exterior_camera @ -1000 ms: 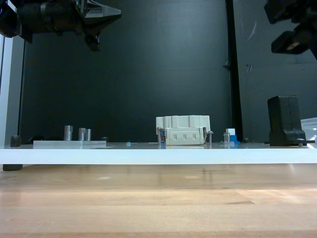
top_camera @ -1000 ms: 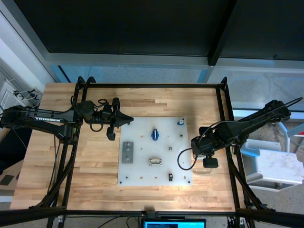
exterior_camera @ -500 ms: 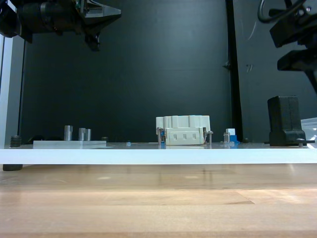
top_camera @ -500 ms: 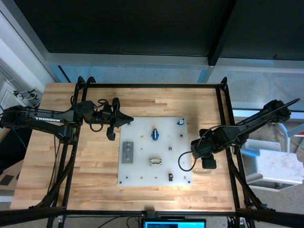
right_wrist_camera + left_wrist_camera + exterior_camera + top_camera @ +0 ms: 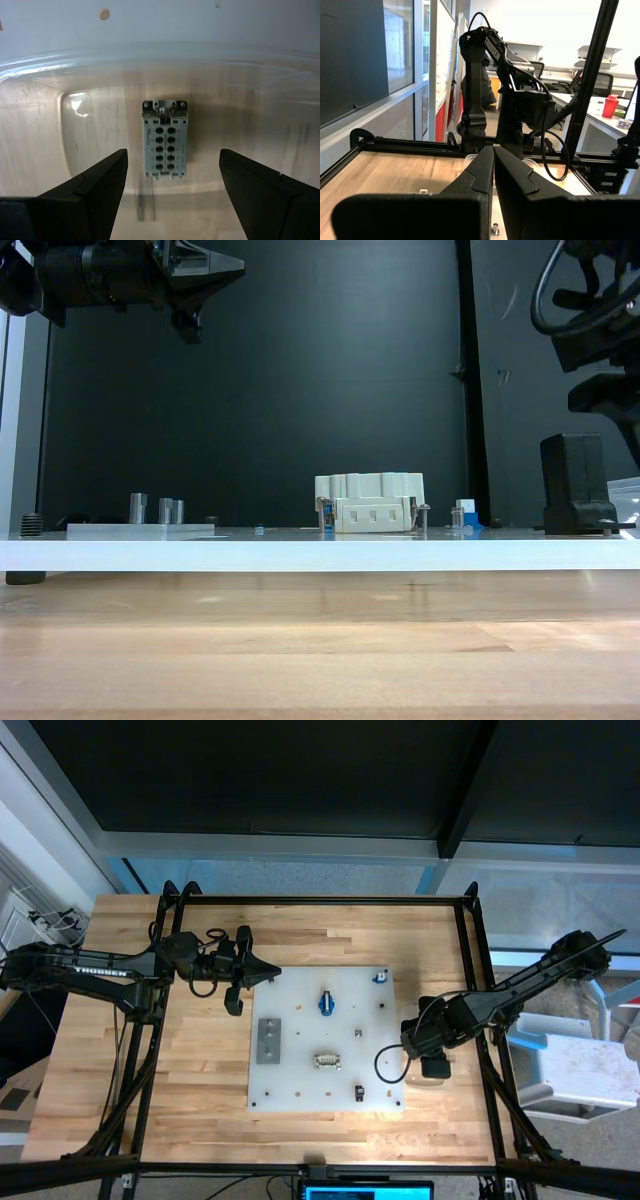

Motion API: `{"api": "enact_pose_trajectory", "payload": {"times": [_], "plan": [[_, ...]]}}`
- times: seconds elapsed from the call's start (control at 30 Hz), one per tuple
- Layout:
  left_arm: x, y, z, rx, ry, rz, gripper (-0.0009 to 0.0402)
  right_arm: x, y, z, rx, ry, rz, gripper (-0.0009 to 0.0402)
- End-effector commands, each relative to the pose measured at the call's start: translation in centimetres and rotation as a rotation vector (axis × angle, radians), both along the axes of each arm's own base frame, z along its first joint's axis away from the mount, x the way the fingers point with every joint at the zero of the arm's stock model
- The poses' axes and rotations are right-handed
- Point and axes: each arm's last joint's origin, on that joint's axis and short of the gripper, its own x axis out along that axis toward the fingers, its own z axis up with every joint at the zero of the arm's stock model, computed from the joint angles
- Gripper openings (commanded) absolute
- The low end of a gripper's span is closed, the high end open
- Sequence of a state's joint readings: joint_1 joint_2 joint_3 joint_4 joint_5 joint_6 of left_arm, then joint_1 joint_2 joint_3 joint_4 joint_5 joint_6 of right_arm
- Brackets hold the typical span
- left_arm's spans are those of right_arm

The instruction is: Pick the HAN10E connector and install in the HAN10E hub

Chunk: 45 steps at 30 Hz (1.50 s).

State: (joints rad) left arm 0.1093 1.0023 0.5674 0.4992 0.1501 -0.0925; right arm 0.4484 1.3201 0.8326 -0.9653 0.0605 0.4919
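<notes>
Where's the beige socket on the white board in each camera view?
High: socket on the near half of the board. The left pincer, shut, is at its far-left corner. The right pincer, open, is off its right edge.
Low: socket at centre, on the board.
Left wrist: absent.
Right wrist: absent; only the loose plug.
Landmark: the board, in high, low and right wrist views.

From above you cannot see the HAN10E connector. The right claw, hovering just off the right edge of the white board, covers it. Only that arm's own camera shows it, lying between the spread fingers. In the view level with the tabletop, the right claw runs off the picture's edge. The left claw, closed near the board's far left corner, is cut off at the top there. The contacts of the HAN10E hub are too small to make out from above.
</notes>
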Motion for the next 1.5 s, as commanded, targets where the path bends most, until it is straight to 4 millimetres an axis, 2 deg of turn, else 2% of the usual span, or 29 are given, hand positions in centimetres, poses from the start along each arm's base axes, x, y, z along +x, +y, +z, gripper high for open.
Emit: {"api": "enact_pose_trajectory", "payload": {"times": [0.03, 0.73, 1.0, 1.5], "plan": [[0.0, 0.0, 0.0, 0.0, 0.0, 0.0, 0.0, -0.2, 0.0, -0.7, 0.001, -0.004, 0.003, 0.0256], [0.0, 0.0, 0.0, 0.0, 0.0, -0.001, 0.0, 0.0, 0.3, -3.8, -0.003, 0.008, 0.013, 0.0246], [0.0, 0.0, 0.0, 0.0, 0.0, 0.0, 0.0, -0.1, 0.3, -3.9, -0.003, 0.017, 0.015, 0.0201], [0.0, 0.0, 0.0, 0.0, 0.0, 0.0, 0.0, 0.0, 0.4, -3.6, 0.005, 0.01, 0.018, 0.0091]]}}
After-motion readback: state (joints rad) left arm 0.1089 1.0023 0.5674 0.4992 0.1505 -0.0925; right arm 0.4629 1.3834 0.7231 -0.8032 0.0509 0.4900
